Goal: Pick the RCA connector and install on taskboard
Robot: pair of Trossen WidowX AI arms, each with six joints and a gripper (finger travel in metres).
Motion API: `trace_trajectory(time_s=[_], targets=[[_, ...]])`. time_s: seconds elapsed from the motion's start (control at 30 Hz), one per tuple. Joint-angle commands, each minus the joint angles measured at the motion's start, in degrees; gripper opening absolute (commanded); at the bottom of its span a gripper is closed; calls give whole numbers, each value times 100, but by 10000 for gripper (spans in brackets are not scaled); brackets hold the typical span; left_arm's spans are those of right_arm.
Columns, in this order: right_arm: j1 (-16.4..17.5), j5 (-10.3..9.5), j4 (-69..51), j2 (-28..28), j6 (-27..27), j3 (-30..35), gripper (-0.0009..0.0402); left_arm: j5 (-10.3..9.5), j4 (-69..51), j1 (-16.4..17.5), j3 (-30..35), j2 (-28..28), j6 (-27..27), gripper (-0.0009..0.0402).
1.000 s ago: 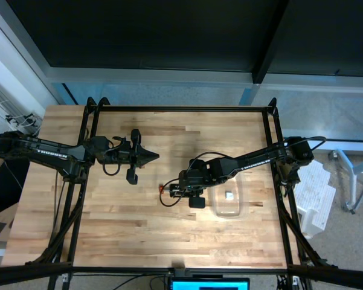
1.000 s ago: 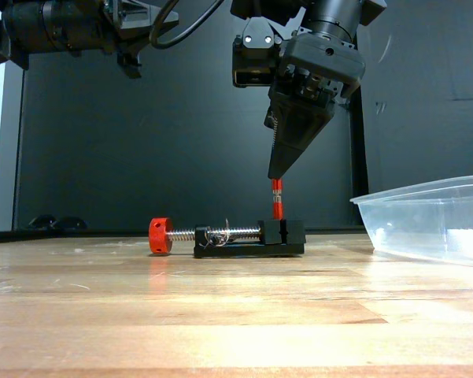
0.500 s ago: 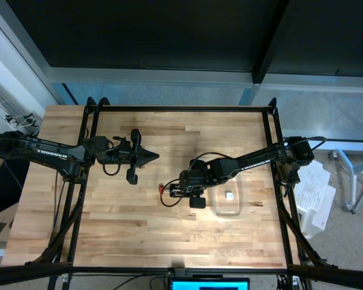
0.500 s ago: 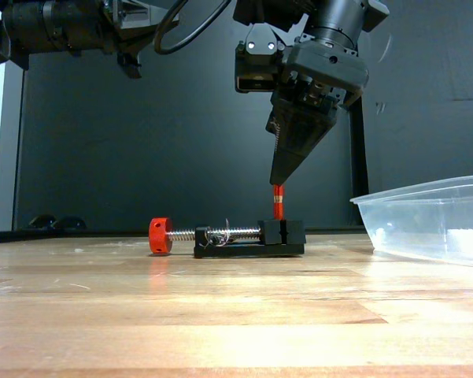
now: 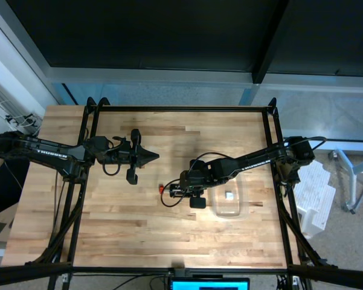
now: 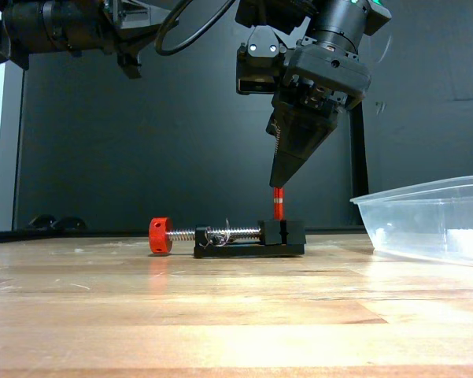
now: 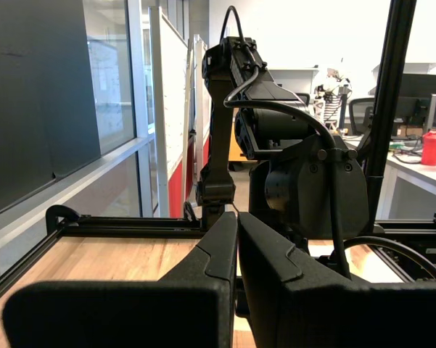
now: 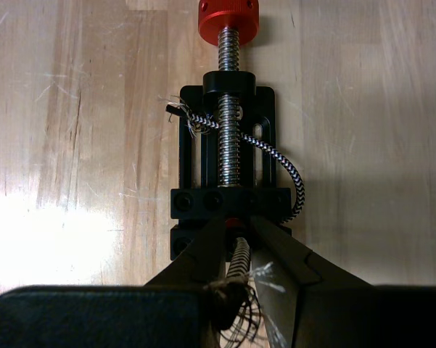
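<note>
Over tabletop [image 6: 220,315], left jaws hover; right jaws pinch RCA connector [image 6: 278,203].

Glare is thrown on the wood beside the taskboard [image 8: 192,156] (a hard white patch), and a soft shadow is cast on its other side. Above it the right gripper [image 6: 278,183], closed on the RCA connector [image 6: 278,203], is seen as a silhouette against a dim backdrop. Well apart from it the left gripper [image 7: 236,217], fingers together, is softened near the lens, the background blown out.
</note>
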Motion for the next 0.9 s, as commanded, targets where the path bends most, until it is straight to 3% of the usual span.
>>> trace_trajectory(time_s=[0.03, 0.2, 0.53, 0.9], targets=[[2, -7, -13, 17, 4, -7, 0, 2, 0, 0, 2, 0, 0, 0], [2, -2, -7, 15, 7, -7, 6, 2, 0, 2, 2, 2, 0, 0], [2, 2, 15, -50, 22, -4, 59, 2, 0, 2, 2, 2, 0, 0], [9, 4, 9, -142, 24, 39, 171, 2, 0, 0, 2, 2, 0, 0]])
